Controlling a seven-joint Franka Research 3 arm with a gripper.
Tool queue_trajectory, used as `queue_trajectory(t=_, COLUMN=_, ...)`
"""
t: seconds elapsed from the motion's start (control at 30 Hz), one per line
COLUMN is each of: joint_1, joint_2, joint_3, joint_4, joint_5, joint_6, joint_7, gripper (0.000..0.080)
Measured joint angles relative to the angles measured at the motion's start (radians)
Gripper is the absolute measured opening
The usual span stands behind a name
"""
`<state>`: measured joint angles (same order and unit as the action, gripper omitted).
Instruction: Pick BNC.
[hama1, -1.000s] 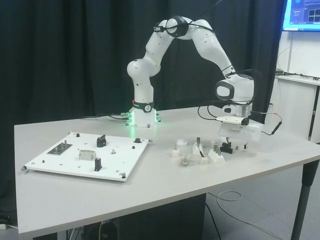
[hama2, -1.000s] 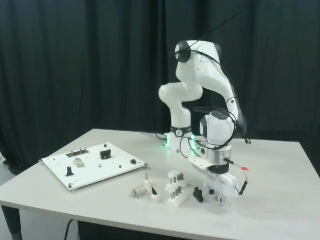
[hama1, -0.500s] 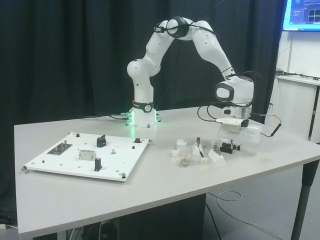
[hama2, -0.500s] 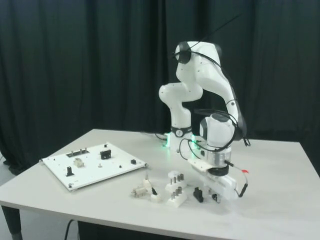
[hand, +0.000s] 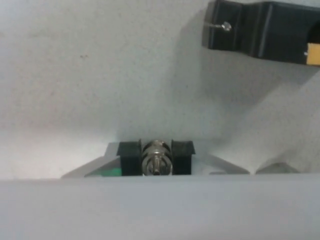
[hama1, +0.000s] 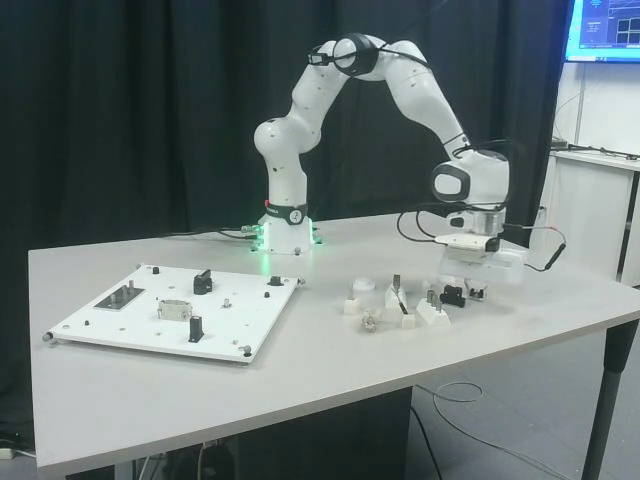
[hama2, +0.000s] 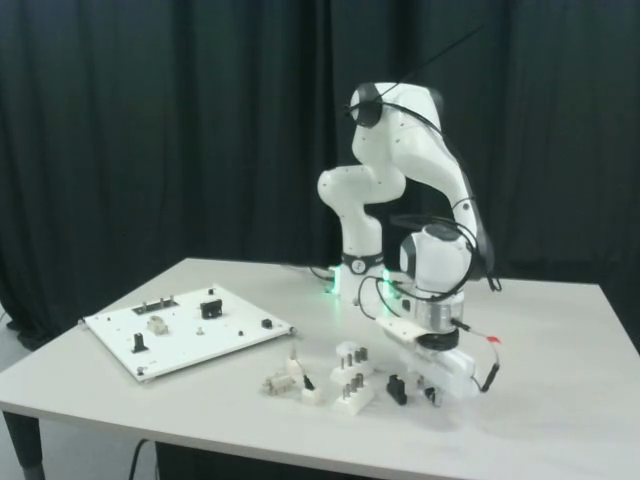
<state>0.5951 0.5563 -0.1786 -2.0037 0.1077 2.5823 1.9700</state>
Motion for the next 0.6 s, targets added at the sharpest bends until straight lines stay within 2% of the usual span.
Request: queue_trajectory(t=0.6, joint_1=-0.001, joint_2=-0.056, joint_3=-0.012, joint_4=0.001, joint_5=-0.005, joint_6=-0.058, joint_7=-0.018, gripper=0.0123)
